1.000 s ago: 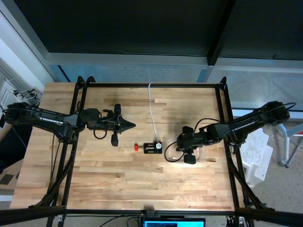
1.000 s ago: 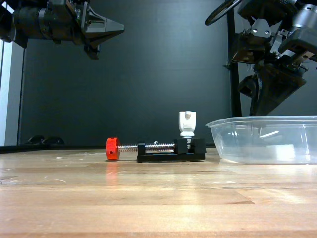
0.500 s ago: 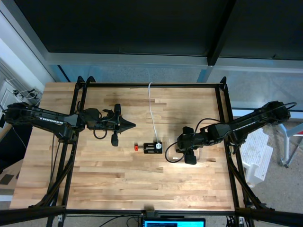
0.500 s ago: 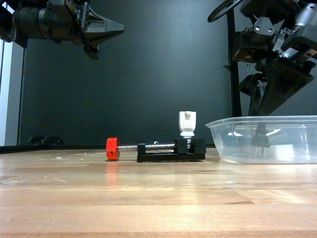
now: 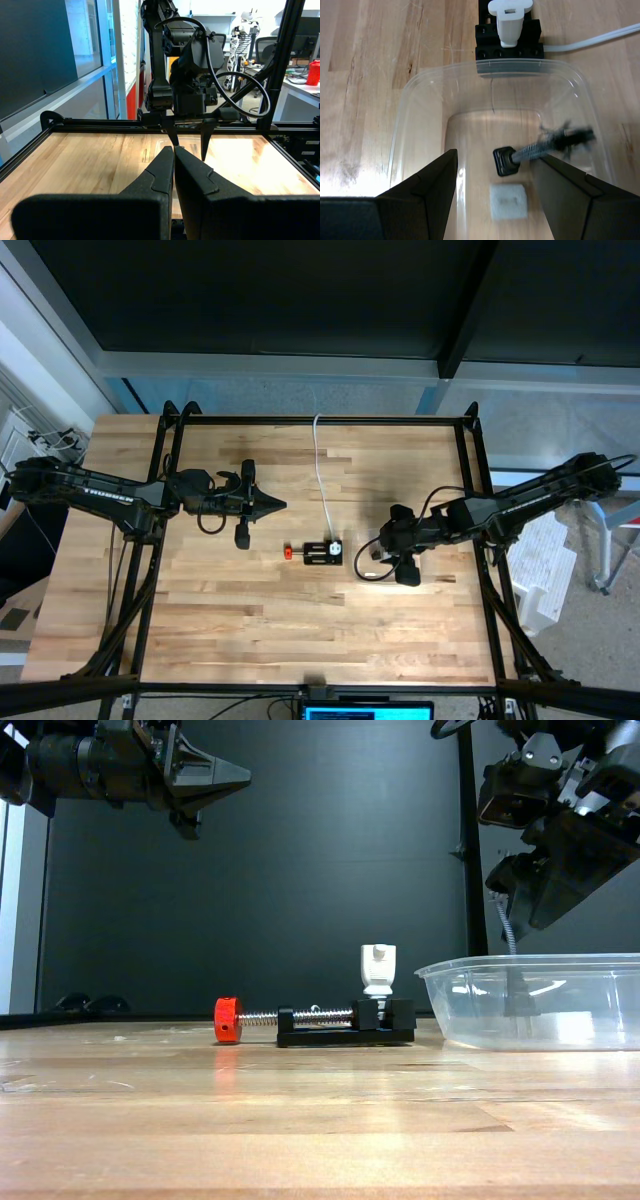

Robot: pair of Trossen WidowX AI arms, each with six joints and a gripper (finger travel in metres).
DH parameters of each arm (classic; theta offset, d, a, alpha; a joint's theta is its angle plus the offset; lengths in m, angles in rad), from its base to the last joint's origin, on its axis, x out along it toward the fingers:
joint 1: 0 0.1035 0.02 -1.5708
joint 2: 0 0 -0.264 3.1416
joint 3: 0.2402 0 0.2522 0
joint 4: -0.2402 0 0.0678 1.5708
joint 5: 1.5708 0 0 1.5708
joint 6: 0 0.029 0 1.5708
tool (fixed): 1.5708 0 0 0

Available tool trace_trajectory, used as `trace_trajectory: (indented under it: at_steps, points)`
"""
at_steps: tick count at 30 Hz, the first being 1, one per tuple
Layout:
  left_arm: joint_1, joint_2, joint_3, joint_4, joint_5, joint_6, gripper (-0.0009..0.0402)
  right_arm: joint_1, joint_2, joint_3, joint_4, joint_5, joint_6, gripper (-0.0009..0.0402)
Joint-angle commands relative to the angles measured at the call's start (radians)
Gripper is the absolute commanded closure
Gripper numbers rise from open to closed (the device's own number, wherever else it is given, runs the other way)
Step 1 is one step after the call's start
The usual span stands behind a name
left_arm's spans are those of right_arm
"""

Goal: Remove the power plug from the receptacle and place in the container

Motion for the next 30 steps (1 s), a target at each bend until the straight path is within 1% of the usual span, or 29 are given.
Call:
trace_trajectory:
  at_steps: [1, 4, 15, 19, 21, 23, 26, 30]
  points:
    - [0.0, 0.0, 0.0, 0.0, 0.0, 0.0, 0.0393, 0.0, -0.023, 0.02, -0.065, 0.001, 0.001, 0.0194]
    - [0.0, 0.0, 0.0, 0.0, 0.0, 0.0, 0.0393, 0.0, -0.04, 0.03, -0.101, 0.001, 0.007, 0.0194]
    - [0.0, 0.0, 0.0, 0.0, 0.0, 0.0, 0.0393, 0.0, -0.059, 0.035, -0.114, 0.0, 0.024, 0.0194]
    - [0.0, 0.0, 0.0, 0.0, 0.0, 0.0, 0.0393, -0.002, -0.06, 0.079, -0.146, 0.002, 0.023, 0.0194]
    - [0.0, 0.0, 0.0, 0.0, 0.0, 0.0, 0.0393, -0.012, -0.064, 0.103, -0.143, 0.011, 0.023, 0.0198]
    - [0.0, 0.0, 0.0, 0.0, 0.0, 0.0, 0.0393, -0.027, -0.076, 0.116, -0.116, 0.03, 0.009, 0.0206]
    - [0.0, 0.0, 0.0, 0.0, 0.0, 0.0, 0.0393, -0.062, -0.103, 0.114, -0.029, 0.03, -0.055, 0.0228]
    - [0.0, 0.0, 0.0, 0.0, 0.0, 0.0, 0.0393, -0.093, -0.123, 0.112, 0.08, 0.037, -0.106, 0.0267]
